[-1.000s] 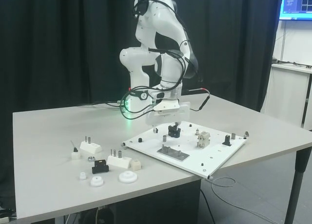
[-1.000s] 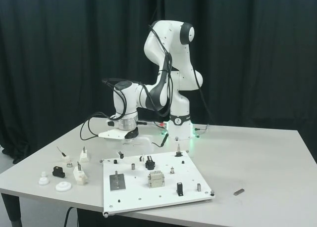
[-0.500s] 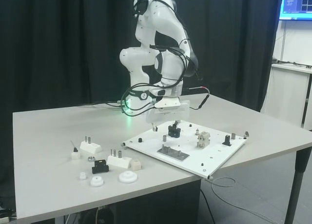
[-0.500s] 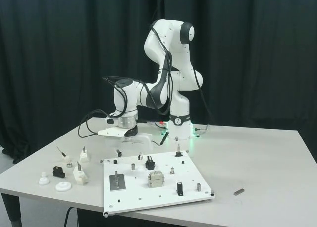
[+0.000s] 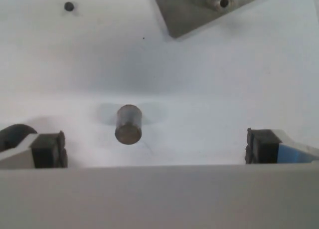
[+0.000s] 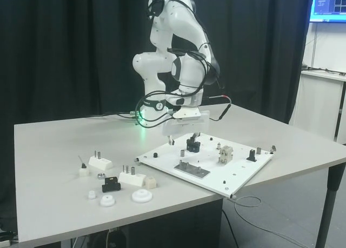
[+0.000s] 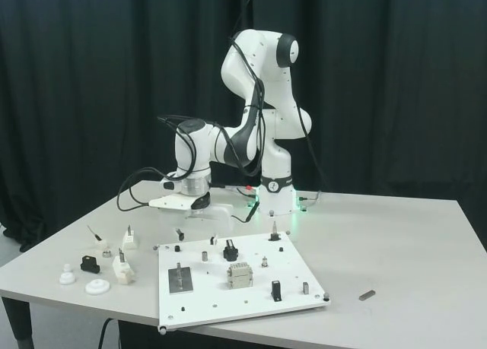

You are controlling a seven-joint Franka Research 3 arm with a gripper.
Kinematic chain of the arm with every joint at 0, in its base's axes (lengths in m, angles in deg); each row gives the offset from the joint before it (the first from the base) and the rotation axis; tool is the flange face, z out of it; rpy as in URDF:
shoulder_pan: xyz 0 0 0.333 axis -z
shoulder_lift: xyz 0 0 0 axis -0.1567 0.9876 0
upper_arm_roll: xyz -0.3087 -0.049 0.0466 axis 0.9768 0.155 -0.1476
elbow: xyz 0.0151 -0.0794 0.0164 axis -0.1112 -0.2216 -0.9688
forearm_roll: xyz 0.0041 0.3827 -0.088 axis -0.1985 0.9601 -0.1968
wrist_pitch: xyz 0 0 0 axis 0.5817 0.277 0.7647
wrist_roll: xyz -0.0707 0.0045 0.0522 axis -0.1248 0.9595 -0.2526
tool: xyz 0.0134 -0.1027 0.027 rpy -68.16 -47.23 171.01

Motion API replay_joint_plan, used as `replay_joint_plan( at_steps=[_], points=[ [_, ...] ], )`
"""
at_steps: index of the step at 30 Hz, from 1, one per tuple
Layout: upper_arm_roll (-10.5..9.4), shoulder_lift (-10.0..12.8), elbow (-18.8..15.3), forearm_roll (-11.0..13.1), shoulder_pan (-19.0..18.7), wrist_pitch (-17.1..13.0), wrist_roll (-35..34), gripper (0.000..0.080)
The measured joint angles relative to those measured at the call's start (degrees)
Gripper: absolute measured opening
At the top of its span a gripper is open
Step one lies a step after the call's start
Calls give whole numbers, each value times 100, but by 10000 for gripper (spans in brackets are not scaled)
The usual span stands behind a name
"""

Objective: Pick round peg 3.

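In the wrist view a short grey round peg stands upright on the white board. It sits between my two black fingertips, nearer that one than the other, and touches neither. My gripper is open with nothing held. In the room views the gripper hangs a little above the board's back left part, over the peg. From the first room view the gripper hovers behind the board's black block.
On the board stand a grey metal plate with pins, a boxy connector, black parts and other small pegs. Loose white parts and gears lie on the table left of the board. A small dark bar lies at the right.
The gripper has risen slightly above the board and shifted a little sideways. Its fingers stay open and the peg has not moved.
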Motion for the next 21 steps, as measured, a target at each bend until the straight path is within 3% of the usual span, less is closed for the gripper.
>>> replay_joint_plan(
  at_steps=[21],
  points=[
    [212, 111, 345, -432, 79, -182, 977, 800]
  ],
)
